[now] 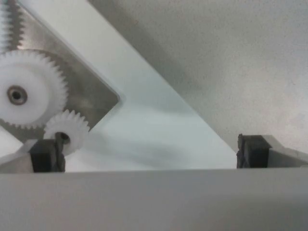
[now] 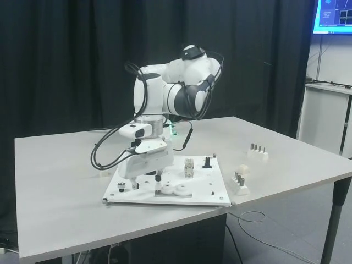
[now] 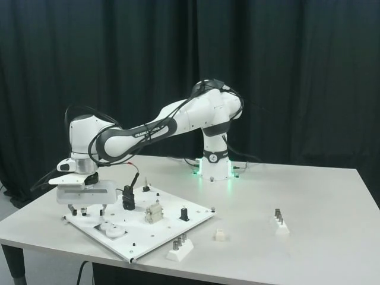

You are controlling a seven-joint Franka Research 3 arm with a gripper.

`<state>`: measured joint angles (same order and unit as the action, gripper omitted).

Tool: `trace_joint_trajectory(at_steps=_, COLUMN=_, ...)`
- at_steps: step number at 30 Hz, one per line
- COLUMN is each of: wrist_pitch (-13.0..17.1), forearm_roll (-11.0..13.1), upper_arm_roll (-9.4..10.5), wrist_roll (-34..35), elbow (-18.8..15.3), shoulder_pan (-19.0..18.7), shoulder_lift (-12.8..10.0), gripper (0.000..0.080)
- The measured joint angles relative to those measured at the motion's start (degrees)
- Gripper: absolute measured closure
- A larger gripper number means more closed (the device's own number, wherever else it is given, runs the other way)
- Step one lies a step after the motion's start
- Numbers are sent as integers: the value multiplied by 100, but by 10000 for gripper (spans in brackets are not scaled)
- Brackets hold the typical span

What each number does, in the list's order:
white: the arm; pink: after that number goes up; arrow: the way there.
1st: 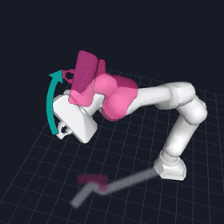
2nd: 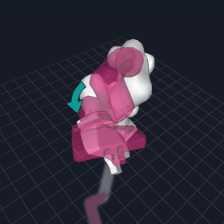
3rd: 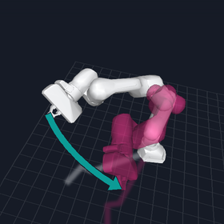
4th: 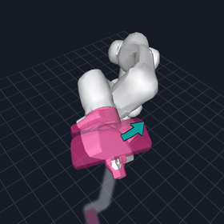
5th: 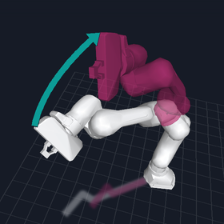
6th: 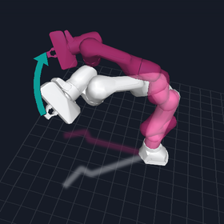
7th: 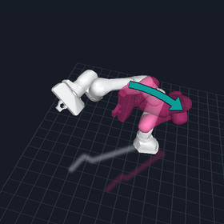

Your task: Insert small gear.

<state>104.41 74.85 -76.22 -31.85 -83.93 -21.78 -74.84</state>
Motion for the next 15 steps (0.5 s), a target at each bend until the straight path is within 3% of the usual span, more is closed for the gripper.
trace_joint_trajectory(at_steps=15, wrist_pitch=3, forearm_roll=-79, upper_arm_roll=84, wrist_roll=81, elbow=79, shoulder_pan=54, shoulder_lift=1, gripper=3)
